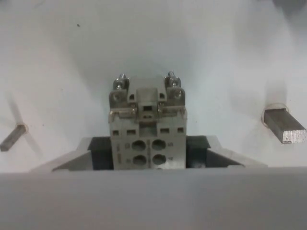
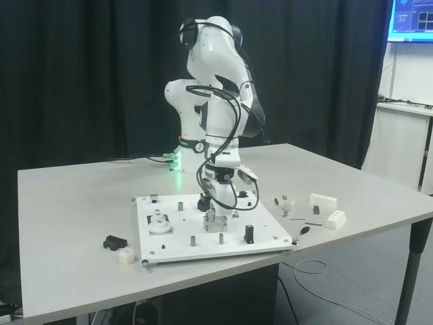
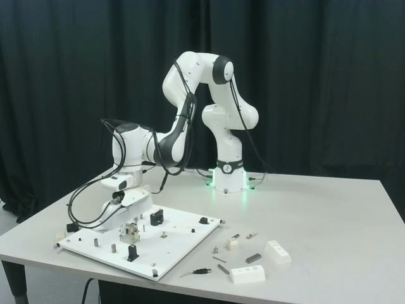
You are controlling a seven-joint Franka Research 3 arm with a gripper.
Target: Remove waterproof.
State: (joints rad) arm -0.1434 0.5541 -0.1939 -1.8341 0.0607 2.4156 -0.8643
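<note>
The waterproof connector (image 1: 147, 129) was seen at frame centre in the wrist view, seated in a black-lined socket (image 1: 199, 152) on the white board (image 2: 264, 227). In both room views the claw (image 2: 218, 205) was held directly above it, approx. centred. Claw state: could not be told, since fingertips weren't shown in the wrist view and were too small in the room views. Judged step: descend and grasp. For a clean pull, a straight vertical approach was needed, with the connector's side faces gripped below the latch hardware and the lift made w/o tilt. Grey pegs (image 1: 284, 126) nearby were to be avoided.
</note>
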